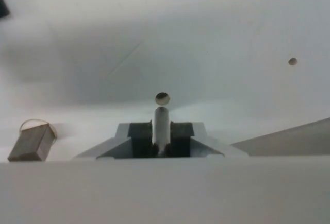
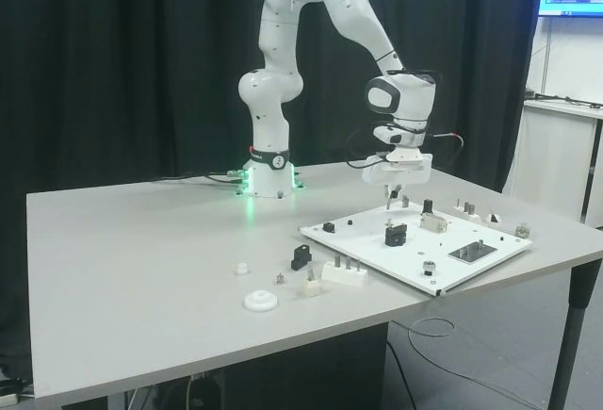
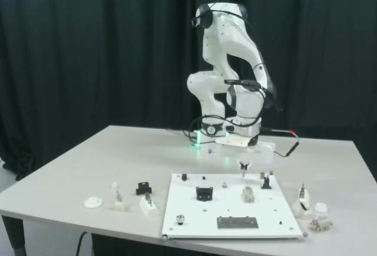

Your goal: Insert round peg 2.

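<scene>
My gripper (image 1: 161, 147) is shut on a grey round peg (image 1: 161, 126), which sticks out from between the black finger pads. Just past the peg's tip lies a small round hole (image 1: 162, 98) in the white board (image 1: 216, 38). In the first room view the gripper (image 2: 389, 195) hangs over the far edge of the white board (image 2: 415, 259), the peg (image 2: 388, 201) pointing down a little above it. The second room view shows the gripper (image 3: 242, 166) above the board's (image 3: 230, 225) back edge.
On the board stand a black block (image 2: 394, 235), a white fixture (image 2: 433, 223) and a grey plate (image 2: 469, 252). Loose parts lie on the table left of the board: a white disc (image 2: 260, 302), a black piece (image 2: 300, 258), a white block (image 2: 345, 272). A grey block (image 1: 32, 142) sits beside the gripper.
</scene>
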